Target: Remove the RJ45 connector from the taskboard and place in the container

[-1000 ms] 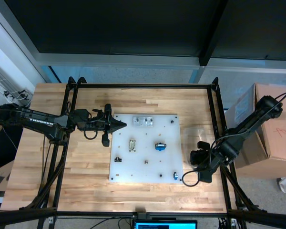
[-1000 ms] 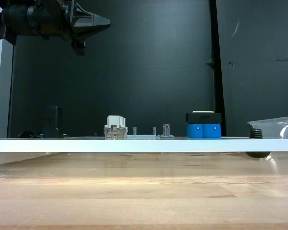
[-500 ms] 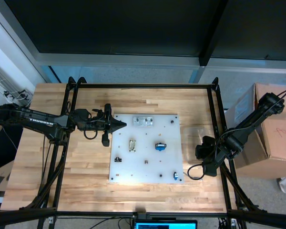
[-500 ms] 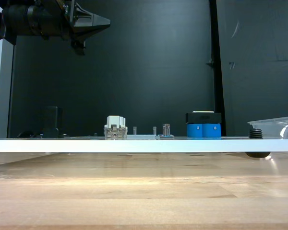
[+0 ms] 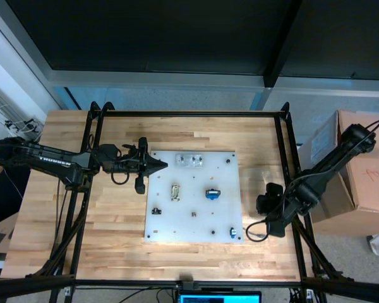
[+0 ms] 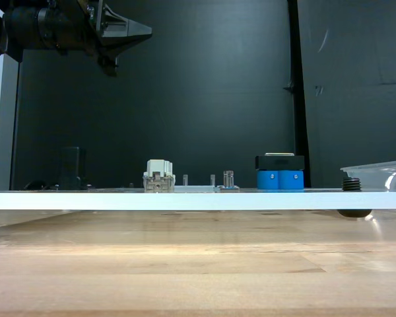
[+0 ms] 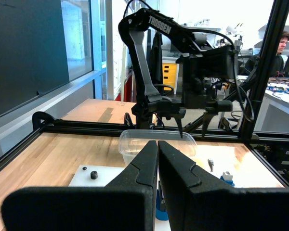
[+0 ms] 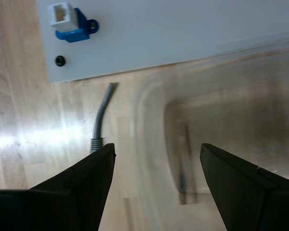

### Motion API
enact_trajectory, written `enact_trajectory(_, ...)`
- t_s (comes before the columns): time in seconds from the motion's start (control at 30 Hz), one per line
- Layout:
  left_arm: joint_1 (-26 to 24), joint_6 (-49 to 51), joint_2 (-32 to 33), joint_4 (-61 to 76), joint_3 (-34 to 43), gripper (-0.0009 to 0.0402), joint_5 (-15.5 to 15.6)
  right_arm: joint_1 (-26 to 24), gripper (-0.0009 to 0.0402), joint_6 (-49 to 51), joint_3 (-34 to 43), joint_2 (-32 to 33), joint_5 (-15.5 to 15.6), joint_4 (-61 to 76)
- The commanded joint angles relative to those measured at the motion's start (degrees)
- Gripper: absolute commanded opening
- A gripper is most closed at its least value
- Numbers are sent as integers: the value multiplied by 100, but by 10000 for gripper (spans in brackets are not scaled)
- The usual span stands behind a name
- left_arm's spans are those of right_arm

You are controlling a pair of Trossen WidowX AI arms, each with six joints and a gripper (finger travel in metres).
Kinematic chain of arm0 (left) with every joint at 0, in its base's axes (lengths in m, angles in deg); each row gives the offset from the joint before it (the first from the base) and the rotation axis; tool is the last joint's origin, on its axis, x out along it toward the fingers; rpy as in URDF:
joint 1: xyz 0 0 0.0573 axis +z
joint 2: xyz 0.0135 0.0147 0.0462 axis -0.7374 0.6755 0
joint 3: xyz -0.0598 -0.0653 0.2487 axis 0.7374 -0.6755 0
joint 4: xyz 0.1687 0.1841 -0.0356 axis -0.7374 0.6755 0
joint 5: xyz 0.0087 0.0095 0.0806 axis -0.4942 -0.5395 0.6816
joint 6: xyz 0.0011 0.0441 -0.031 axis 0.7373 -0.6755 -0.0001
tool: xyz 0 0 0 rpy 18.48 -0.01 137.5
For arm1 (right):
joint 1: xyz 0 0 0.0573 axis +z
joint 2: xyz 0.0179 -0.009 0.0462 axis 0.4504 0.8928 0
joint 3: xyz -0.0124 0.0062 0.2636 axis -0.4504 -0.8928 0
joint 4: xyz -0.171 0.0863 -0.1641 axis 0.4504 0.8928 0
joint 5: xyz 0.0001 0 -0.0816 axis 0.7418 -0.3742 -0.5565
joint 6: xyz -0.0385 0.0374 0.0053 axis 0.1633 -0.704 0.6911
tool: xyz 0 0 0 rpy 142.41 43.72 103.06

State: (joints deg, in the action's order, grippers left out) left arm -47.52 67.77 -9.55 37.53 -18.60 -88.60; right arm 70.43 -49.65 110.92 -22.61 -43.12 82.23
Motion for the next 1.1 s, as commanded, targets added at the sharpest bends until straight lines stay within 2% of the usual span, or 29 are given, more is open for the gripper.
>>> enact_trajectory(0.03,2,0,0,-2,2,0,-2,118,247,-164,229,350,0,50)
enact_trajectory(0.37,2,-2,0,-4,2,0,-2,560,247,-903,966,1545,31,66)
enact_trajectory(0.53,0,-2,0,-2,2,0,-2,708,247,-1189,1161,1967,275,50)
enact_trajectory(0.7,2,0,0,-2,2,0,-2,881,250,-1460,1211,2212,367,-2)
enact_trajectory(1.1,0,0,0,-2,2,0,-2,1187,260,-1602,1161,2634,361,-140)
